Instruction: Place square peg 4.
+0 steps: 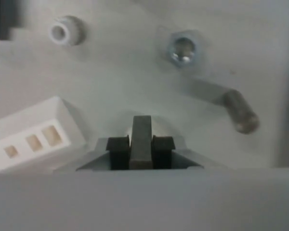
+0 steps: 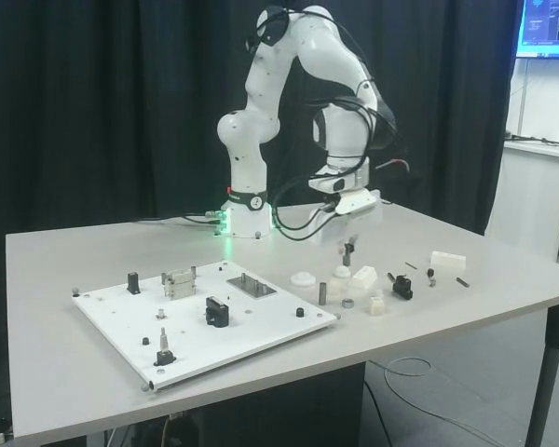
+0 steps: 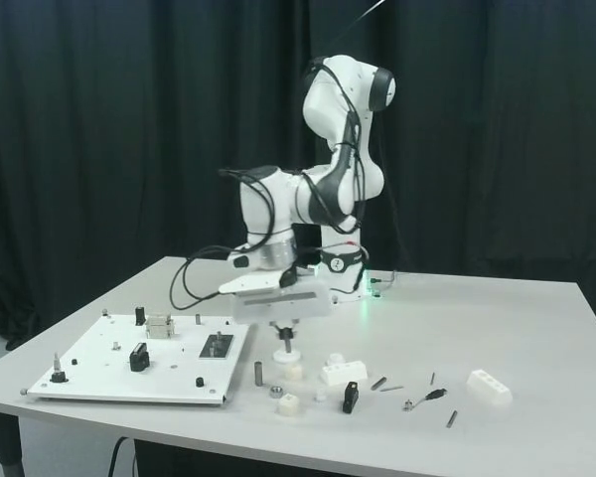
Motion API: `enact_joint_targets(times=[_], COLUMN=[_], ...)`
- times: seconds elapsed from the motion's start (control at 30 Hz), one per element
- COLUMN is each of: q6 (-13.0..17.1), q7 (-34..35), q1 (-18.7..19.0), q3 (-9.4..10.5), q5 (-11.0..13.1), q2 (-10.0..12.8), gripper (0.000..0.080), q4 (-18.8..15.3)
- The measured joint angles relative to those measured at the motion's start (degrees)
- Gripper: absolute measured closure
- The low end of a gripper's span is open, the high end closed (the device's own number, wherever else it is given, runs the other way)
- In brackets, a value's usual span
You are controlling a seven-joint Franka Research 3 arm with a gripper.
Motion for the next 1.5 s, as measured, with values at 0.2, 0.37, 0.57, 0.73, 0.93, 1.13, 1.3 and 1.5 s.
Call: enact_joint_targets(times=[0.2,0.37,0.57,0.73,0.93,1.13,1.3,1.5], q6=[3.9,7.7,11.6,13.8,15.9,17.1,17.4,17.4], q7=[2.1,2.8,3.9,4.4,5.1,5.6,5.8,6.4], q1=[1.2,1.4,1.4,1.4,1.1,0.3,-1.0,-2.5], q3=[1.67,3.31,4.95,5.94,6.81,8.01,9.39,10.78], q5=[0.0,0.0,0.0,0.0,0.0,0.0,0.0,0.0], q2=[0.3,0.9,2.6,4.3,6.0,7.2,7.6,7.7], gripper=[0.0705,0.0705,0.0705,0.0705,0.0705,0.0705,0.0705,0.063], q4=[-1.7,-2.9,-3.4,-3.4,-3.3,-3.1,-2.8,-2.4])
